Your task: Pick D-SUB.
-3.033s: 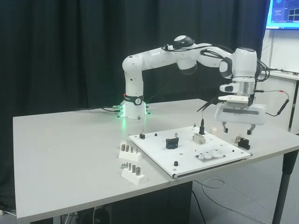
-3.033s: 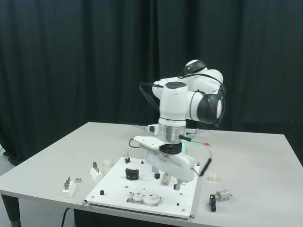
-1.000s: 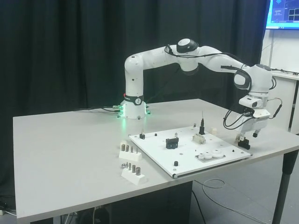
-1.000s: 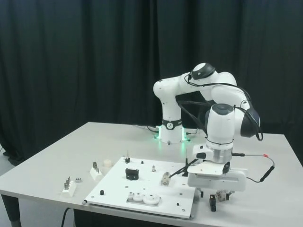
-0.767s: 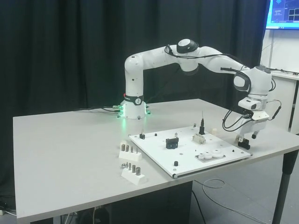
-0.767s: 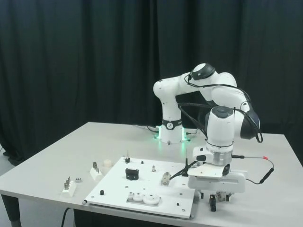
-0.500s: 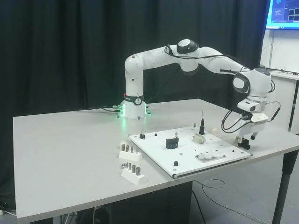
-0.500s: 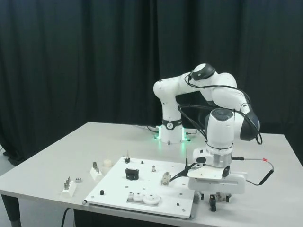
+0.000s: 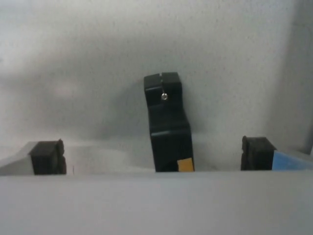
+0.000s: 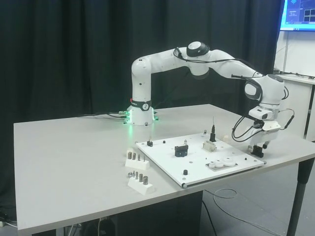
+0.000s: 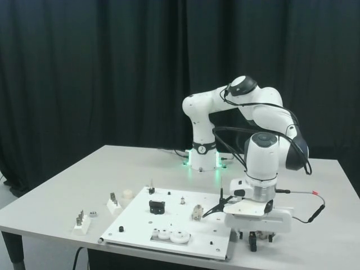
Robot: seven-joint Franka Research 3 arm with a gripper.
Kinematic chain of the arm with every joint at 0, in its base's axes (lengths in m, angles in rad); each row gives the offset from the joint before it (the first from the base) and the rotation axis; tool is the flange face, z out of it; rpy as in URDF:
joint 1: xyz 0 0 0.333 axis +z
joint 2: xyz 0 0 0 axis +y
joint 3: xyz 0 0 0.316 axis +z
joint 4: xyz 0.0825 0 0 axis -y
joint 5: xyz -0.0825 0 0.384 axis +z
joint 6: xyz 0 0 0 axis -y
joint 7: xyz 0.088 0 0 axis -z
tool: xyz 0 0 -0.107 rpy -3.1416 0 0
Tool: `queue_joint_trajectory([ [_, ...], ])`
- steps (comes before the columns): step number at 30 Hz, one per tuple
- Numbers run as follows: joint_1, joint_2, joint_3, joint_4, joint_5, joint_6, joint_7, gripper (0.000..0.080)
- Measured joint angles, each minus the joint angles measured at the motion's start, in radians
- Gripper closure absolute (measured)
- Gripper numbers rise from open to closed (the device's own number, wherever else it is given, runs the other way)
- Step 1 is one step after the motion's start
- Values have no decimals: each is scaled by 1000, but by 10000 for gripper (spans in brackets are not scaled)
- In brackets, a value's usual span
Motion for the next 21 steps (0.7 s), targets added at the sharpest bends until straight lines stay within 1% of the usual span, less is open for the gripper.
queue_joint_trajectory([
  [4, 5, 0, 3, -7, 0, 6, 17, 3],
  [5, 6, 0, 4, -9, 0, 7, 25, 104],
  [10, 10, 0, 4, -13, 0, 9, 56, 104],
  [11, 11, 0, 4, -13, 0, 9, 59, 286],
  [16, 14, 0, 4, -17, 0, 12, 71, 286],
  [17, 15, 0, 4, -17, 0, 13, 73, 504],
  [21, 17, 0, 4, -20, 0, 15, 74, 504],
])
